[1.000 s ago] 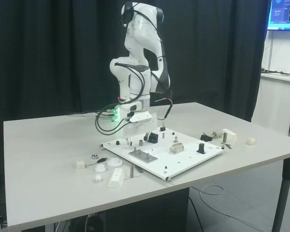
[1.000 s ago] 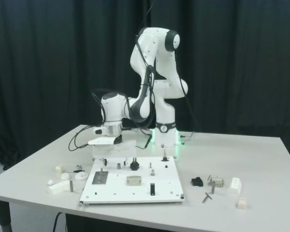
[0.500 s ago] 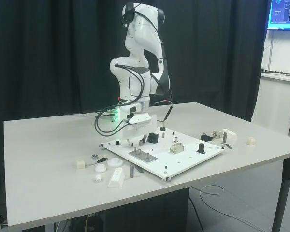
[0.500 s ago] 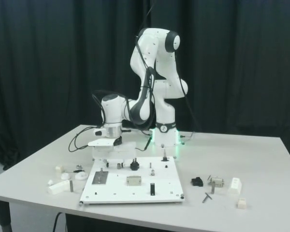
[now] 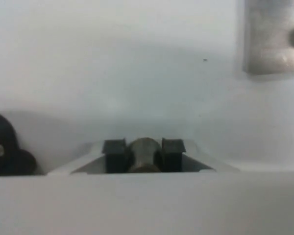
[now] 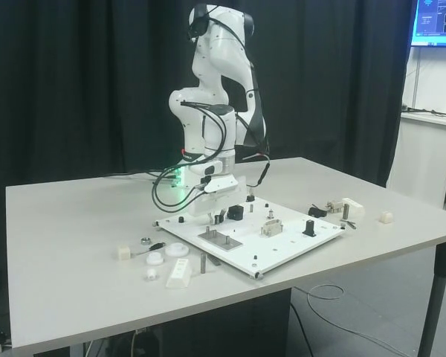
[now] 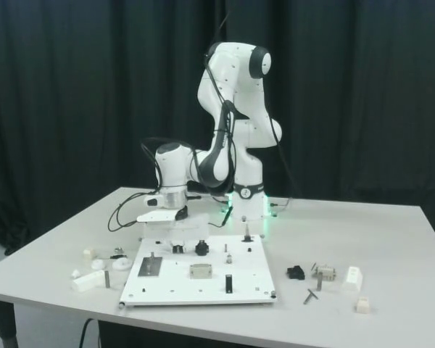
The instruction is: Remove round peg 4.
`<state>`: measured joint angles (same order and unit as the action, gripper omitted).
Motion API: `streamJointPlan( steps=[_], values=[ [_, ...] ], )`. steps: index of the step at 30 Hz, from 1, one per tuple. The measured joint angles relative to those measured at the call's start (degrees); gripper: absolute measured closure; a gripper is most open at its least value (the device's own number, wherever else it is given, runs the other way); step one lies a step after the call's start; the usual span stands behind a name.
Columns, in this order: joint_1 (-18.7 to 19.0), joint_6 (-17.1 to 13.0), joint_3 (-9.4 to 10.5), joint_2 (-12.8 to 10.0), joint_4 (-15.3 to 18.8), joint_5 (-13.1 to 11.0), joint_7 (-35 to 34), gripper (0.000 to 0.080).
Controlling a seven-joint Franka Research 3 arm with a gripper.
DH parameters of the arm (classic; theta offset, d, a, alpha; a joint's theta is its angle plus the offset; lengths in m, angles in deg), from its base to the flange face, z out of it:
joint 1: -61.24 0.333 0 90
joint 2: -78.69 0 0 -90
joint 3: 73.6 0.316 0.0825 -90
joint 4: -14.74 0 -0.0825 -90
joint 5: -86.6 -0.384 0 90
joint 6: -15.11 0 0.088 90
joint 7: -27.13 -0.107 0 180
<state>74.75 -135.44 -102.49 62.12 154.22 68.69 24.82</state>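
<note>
Fingers (image 5: 114,155) of the gripper (image 5: 143,155) sit on either side of round peg 4 (image 5: 144,152), apparently clasping it. Peg stands upright in the white assembly board (image 6: 282,242). Grasp step looks complete; next move calls for a straight upward pull.

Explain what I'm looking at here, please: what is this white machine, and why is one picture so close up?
It is a white robot arm bolted to a grey table. Two pictures come from cameras in the room. The close one comes from a camera on its wrist, looking down past its hand. On the table lies a white board with small parts standing in it, and loose pieces lie beside it. The hand is down at the board, its two black fingers on either side of a small round peg.
</note>
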Motion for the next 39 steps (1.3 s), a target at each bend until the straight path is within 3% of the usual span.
streamJointPlan(
  steps=[39],
  values=[
    [0.0,0.8,-0.39,0.8,0.0,0.0,0.6,0.0652]
  ],
)
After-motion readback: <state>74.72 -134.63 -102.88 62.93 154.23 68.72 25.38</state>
